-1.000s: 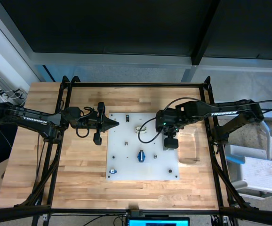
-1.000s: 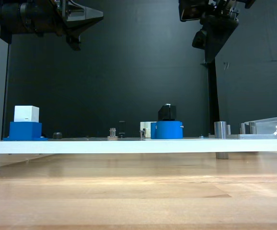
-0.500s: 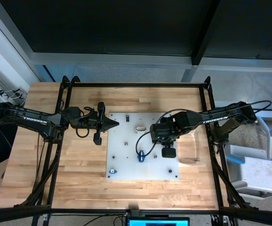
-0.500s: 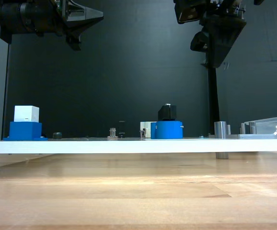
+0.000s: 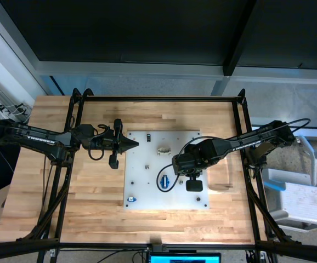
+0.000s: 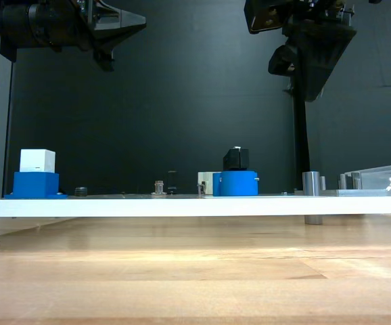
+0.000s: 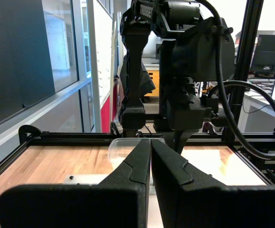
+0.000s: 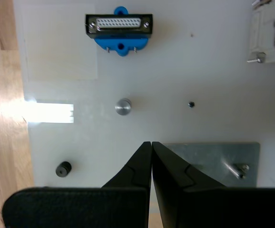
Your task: Pick the 16mm cylinder and place it in the container
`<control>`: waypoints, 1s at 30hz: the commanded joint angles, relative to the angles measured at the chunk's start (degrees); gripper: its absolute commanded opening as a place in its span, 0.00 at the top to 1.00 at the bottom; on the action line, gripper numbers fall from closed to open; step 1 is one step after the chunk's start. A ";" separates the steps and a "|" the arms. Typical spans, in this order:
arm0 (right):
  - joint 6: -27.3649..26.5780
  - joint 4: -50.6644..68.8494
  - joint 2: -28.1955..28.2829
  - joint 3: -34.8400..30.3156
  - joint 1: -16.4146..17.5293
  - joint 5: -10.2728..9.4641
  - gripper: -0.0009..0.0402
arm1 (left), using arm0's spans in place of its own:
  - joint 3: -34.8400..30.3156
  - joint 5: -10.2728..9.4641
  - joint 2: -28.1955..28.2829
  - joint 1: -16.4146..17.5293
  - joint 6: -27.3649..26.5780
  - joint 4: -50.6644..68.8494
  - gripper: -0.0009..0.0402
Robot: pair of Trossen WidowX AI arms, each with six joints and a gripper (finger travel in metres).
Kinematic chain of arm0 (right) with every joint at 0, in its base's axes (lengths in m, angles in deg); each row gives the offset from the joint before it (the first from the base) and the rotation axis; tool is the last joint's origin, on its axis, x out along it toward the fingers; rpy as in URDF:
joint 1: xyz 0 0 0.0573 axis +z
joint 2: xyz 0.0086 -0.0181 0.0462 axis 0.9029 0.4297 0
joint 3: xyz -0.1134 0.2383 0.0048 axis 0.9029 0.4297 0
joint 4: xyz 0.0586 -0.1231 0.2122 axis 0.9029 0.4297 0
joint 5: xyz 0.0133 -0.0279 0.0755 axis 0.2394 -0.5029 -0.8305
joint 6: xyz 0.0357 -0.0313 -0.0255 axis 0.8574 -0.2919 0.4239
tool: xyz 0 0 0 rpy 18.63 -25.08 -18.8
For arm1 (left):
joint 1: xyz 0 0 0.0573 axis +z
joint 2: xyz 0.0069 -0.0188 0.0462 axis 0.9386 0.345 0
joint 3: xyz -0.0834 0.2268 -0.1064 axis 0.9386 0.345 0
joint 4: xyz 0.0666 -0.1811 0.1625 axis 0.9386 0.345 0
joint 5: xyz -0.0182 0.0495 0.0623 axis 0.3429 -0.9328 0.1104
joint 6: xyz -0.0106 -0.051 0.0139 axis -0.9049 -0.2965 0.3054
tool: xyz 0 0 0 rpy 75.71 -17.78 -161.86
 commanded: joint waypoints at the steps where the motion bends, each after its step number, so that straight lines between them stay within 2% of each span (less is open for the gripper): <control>1: 0.20 -0.44 0.96 0.04 0.83 0.39 0.98 | -0.02 0.00 0.00 0.00 0.00 0.00 0.98; 4: 0.24 -1.18 1.64 0.02 1.49 1.62 0.93 | -0.02 0.00 0.00 0.00 0.00 -0.04 0.98; 8: 1.51 -2.49 2.93 0.02 1.70 2.67 0.83 | -0.02 0.00 0.00 0.00 0.00 -0.02 0.98; 17: 1.49 -4.00 4.98 0.07 2.36 2.84 0.63 | -0.02 0.00 0.00 0.02 0.00 -0.07 0.98; 23: 1.51 -4.76 7.52 0.20 2.67 2.84 0.57 | -0.02 0.00 -0.02 0.00 0.00 -0.02 0.98; 30: 1.42 -6.16 8.68 0.76 3.15 2.84 0.55 | -0.02 0.00 0.00 0.00 0.00 -0.02 0.98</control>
